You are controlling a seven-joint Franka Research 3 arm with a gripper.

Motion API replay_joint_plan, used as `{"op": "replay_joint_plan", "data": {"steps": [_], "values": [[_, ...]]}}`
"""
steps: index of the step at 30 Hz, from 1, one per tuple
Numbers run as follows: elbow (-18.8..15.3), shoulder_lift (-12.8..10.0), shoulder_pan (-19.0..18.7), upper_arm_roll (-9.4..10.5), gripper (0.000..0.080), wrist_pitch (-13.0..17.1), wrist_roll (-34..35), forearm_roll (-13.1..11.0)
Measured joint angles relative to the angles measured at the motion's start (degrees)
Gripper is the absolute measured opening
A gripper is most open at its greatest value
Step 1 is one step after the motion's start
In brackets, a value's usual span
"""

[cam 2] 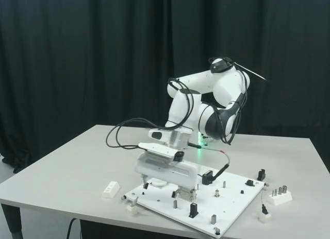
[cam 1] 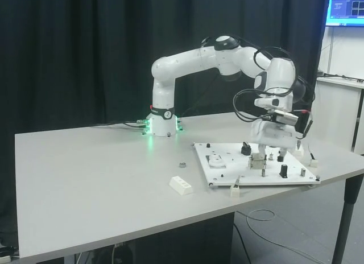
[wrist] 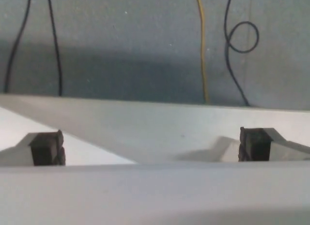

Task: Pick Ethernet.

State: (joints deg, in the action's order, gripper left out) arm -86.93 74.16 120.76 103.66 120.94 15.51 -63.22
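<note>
Arm: I see the white arm (cam 1: 193, 59) reaching from its green-lit base (cam 1: 162, 126) out over the white board (cam 1: 227, 172), wrist bent downward.
Gripper: the gripper (wrist: 151, 148) hangs low over the middle of the board; in the wrist view its two black fingertips (wrist: 47, 148) stand wide apart with nothing between them. Fingers spread, holding nothing.
Under the gripper: a small grey fixture (cam 1: 259, 163) on the board sits right below it in the first room view; I cannot tell whether they touch.
Ethernet: I cannot pick out an Ethernet part for certain. Small black pieces (cam 2: 194, 210) stand on the board, too small to identify.
Board: lies on the grey bench (cam 1: 85, 173), near the front edge, with small posts and pegs across it.
Loose items: a white block (cam 1: 181, 185) lies on the bench just beside the board; another white block holding grey pegs (cam 2: 279, 194) sits beyond the board's other side.
Wrist view: grey floor with black cables (wrist: 54, 40) beyond a white edge.
</note>
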Motion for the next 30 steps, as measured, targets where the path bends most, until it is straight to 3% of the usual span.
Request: {"op": "replay_joint_plan", "data": {"steps": [20,30], "values": [[-5.1,1.5,1.4,0.51,0.0800,0.1,-19.7,-0.3],[-6.9,1.7,2.0,1.72,0.0800,2.2,-26.9,-2.1]]}}
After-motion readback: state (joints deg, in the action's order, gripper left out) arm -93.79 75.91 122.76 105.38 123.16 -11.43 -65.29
